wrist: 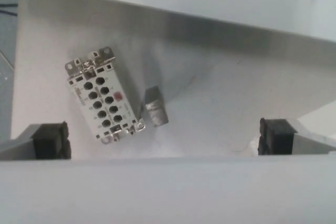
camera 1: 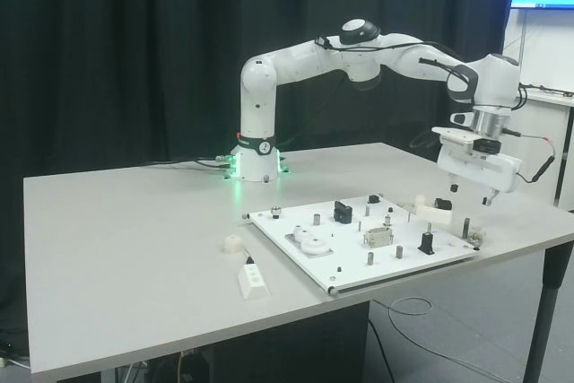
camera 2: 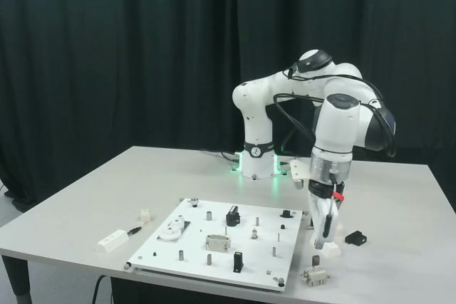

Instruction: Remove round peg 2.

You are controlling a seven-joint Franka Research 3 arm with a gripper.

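The grey table carries everything, and the white arm reaches from its green-lit base across to the far side of the white board, bending down at the wrist so that the gripper hangs over the board's outer edge, clear of the surface and touching nothing. Its two fingers stand wide apart with nothing held between them. Most of the board's fittings, among them white gears, a black block and several short upright pegs, lie away from the gripper towards the arm's base. Below the gripper, in the wrist view, a white connector with two rows of black holes and metal tabs at each end lies flat and tilted, nearer one finger than the other. Just beside it, between the fingers' lines and apart from both, stands a short grey peg; whether this is round peg 2 cannot be told, but it is the peg nearest the gripper. A small black piece lies on the table near the gripper, off the board, and a white box sits well apart from the gripper, beyond the board's opposite edge
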